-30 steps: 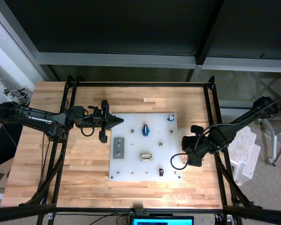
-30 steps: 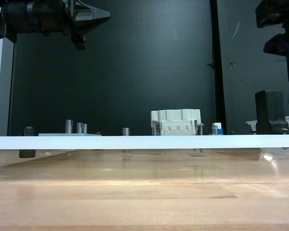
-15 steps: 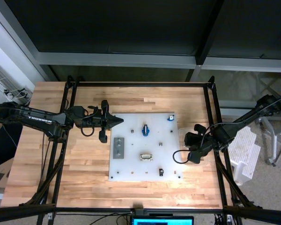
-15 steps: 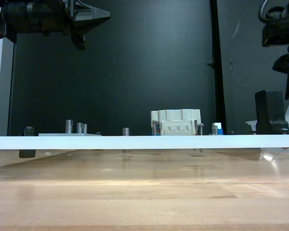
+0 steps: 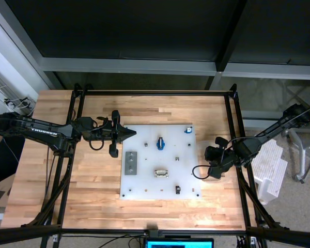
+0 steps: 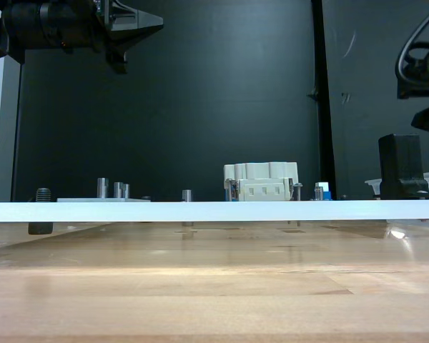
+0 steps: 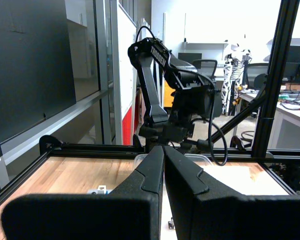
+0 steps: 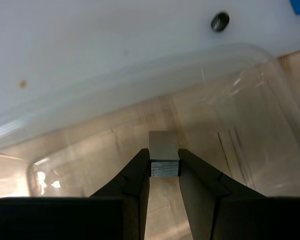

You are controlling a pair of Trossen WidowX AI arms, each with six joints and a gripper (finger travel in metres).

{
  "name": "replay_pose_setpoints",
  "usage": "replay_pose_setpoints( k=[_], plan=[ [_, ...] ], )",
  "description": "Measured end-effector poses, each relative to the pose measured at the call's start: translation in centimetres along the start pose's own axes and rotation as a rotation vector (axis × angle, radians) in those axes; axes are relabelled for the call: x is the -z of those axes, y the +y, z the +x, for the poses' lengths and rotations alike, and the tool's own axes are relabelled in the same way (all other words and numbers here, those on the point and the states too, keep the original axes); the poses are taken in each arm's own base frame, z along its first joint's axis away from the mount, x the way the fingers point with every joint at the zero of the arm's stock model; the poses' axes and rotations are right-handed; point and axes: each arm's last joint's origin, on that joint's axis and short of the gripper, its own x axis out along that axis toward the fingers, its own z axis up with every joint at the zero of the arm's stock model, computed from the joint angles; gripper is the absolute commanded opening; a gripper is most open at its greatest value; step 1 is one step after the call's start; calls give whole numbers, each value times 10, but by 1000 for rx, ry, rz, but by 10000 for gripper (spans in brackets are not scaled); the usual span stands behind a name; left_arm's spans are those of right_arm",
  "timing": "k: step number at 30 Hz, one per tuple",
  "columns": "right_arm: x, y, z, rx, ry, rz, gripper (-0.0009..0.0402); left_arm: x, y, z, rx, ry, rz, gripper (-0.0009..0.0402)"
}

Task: Remove the 16mm bar from the taskboard and place in the container

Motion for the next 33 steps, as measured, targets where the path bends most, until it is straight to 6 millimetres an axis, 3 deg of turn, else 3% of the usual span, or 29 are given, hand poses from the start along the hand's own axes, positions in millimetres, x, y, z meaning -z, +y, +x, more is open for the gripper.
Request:
replay_pose_setpoints(
  k=[11, 33],
  plan=[
    [13, -2, 15, -17, 15, -2, 2, 0, 0, 0, 0, 0, 0, 0],
    [16, -3, 17, -28, 49, -12, 2, 0, 0, 0, 0, 0, 0, 0]
  ],
)
